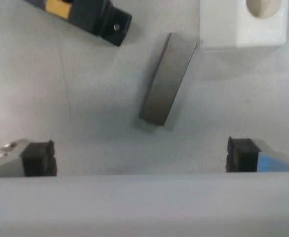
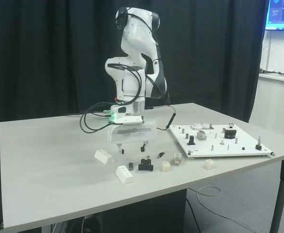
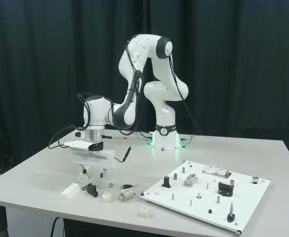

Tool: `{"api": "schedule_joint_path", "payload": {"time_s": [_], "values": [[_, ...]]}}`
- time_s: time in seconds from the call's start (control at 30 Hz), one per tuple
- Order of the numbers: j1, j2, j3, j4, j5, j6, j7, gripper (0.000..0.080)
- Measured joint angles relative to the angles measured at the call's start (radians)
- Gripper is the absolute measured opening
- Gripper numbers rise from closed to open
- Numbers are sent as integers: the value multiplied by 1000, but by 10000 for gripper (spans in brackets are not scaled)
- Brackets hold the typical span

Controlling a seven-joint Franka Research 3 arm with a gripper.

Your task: Remove round peg 2.

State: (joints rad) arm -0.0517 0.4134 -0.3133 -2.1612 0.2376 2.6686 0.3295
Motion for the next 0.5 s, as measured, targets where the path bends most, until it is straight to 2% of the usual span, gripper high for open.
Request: {"api": "schedule_joint_path", "payload": {"time_s": [0.03, 0.07, 0.5], "values": [[0, -4, 0, 1, 0, -4, 0, 711], [0, -8, 0, 3, 0, -8, 0, 781], [0, -56, -9, 28, 0, -85, 1, 799]]}}
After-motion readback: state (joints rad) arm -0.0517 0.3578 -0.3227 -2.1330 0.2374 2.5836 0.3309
